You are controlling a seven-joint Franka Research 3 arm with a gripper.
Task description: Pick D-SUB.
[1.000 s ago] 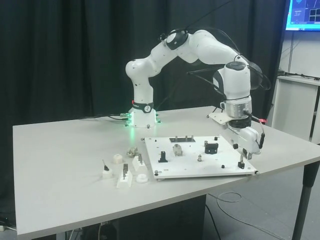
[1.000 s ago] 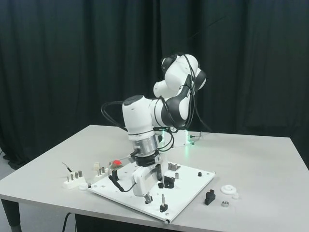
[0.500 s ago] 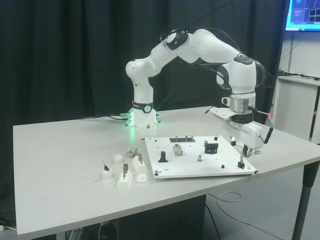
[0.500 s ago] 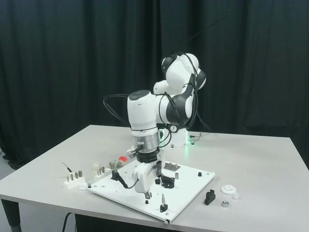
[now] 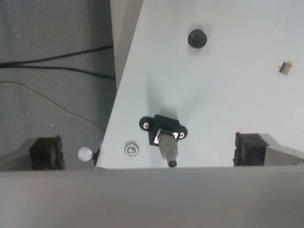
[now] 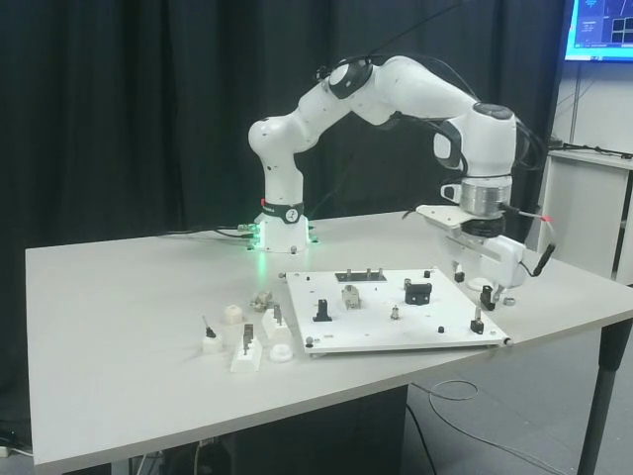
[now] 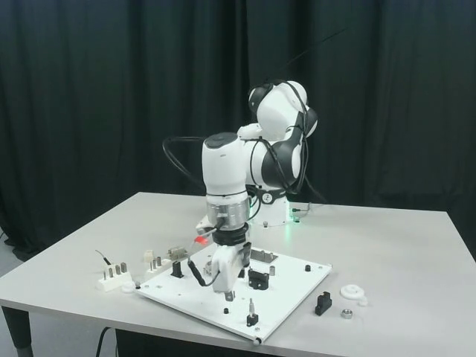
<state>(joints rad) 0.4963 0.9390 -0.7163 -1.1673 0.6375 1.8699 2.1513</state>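
Observation:
The D-SUB [image 5: 165,138] is a small grey plug standing upright in a black bracket, near a corner of the white board [image 5: 228,85]. In the room views the D-SUB [image 6: 477,323] [image 7: 252,317] sits at the board's near corner. My gripper [image 5: 147,152] hangs above it and is open, with nothing held. One black pad [image 5: 46,153] shows over the board's edge and the other pad [image 5: 248,149] over the board, with the plug between them. From the room, the gripper [image 6: 485,286] [image 7: 227,287] is a little above the board.
On the board stand a black knob [image 5: 197,38], a nut [image 5: 131,149], a black block [image 6: 418,291] and other small fixtures. White holders [image 6: 247,346] lie on the table beside the board. A white gear [image 7: 349,291] lies by the other side. Cables [image 5: 57,66] run on the floor.
The wrist has turned and swung toward the board's far side while rising a little. The gripper has stayed empty.

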